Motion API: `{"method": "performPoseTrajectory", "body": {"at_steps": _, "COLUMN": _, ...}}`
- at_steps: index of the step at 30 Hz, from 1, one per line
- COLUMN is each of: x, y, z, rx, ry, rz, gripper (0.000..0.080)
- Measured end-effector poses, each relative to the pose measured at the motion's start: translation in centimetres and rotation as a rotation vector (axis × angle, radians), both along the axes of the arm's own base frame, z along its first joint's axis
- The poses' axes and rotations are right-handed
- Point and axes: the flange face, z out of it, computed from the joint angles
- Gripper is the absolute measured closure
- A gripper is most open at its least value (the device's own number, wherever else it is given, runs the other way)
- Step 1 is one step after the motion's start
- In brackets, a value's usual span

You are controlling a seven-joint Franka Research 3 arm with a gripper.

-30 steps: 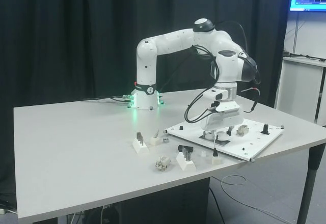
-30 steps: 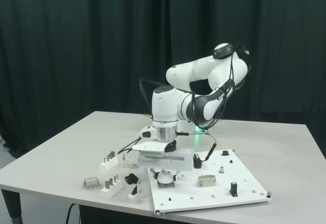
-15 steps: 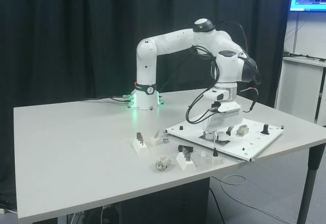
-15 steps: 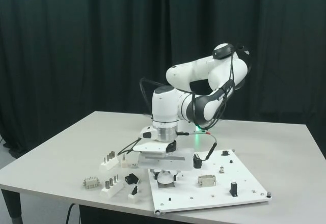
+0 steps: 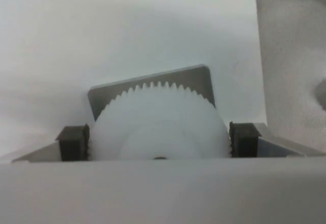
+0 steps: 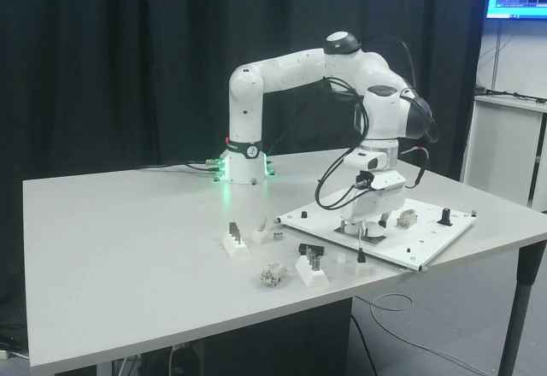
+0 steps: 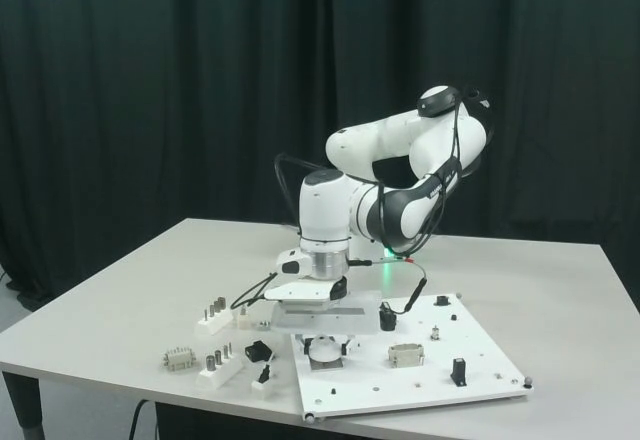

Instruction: Insert large gear.

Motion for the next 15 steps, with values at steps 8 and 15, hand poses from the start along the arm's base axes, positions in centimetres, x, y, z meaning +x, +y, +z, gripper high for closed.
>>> {"method": "performPoseTrajectory", "body": {"at_steps": 8, "x": 0.00, "y": 0.00, "z": -0.09, "rx": -0.001, "ry": 0.001, "rz": -0.004, "gripper": 0.0206}}
{"method": "performPoseTrajectory", "body": {"at_steps": 15, "x": 0.00, "y": 0.00, "z": -0.19, "rx": -0.001, "ry": 0.001, "rz": -0.019, "gripper": 0.0206}}
